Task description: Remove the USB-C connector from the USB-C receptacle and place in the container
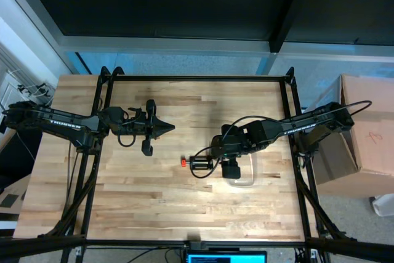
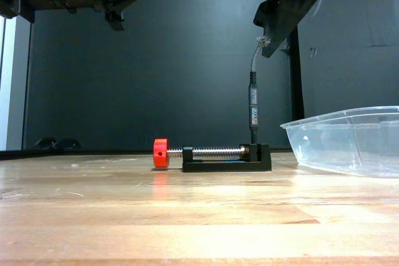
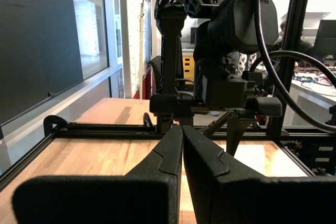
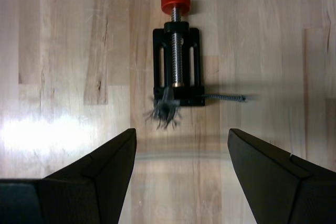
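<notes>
Risk first: the container (image 2: 349,144) sits just beside the vise (image 2: 227,161), so a pull off vertical could drag the vise along. The frayed cable could also slip. The right gripper (image 4: 181,135), its 2 fingers spread and holding nothing, hangs directly above the USB-C connector (image 2: 253,107), which stands upright, seated in the vise. The left gripper (image 3: 182,129) is pressed together, high at the left.

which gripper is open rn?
The right gripper, jaws apart above the USB-C connector, which stands upright in the clamp. The left gripper is shut, raised off to the left.
</notes>
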Robot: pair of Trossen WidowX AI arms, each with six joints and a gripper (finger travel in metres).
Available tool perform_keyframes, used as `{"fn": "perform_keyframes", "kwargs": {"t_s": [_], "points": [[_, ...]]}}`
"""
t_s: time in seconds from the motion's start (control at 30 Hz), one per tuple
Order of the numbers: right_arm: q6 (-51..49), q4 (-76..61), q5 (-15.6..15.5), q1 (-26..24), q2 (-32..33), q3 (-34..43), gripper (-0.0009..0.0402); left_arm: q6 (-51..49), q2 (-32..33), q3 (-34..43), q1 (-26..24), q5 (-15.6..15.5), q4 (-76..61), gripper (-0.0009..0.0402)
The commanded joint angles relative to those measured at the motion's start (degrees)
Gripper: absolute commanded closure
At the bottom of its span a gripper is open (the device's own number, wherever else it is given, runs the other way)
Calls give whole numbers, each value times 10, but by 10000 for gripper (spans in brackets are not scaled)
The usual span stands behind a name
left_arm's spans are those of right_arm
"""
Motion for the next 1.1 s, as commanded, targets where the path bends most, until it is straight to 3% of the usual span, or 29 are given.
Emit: {"fn": "perform_keyframes", "kwargs": {"t_s": [0.03, 1.1], "points": [[1, 7, 0, 0, 9, 0, 150, 0, 0, 0, 0, 0, 0, 393], [31, 31, -1, 9, 50, -1, 150, 0, 0, 0, 0, 0, 0, 393]]}}
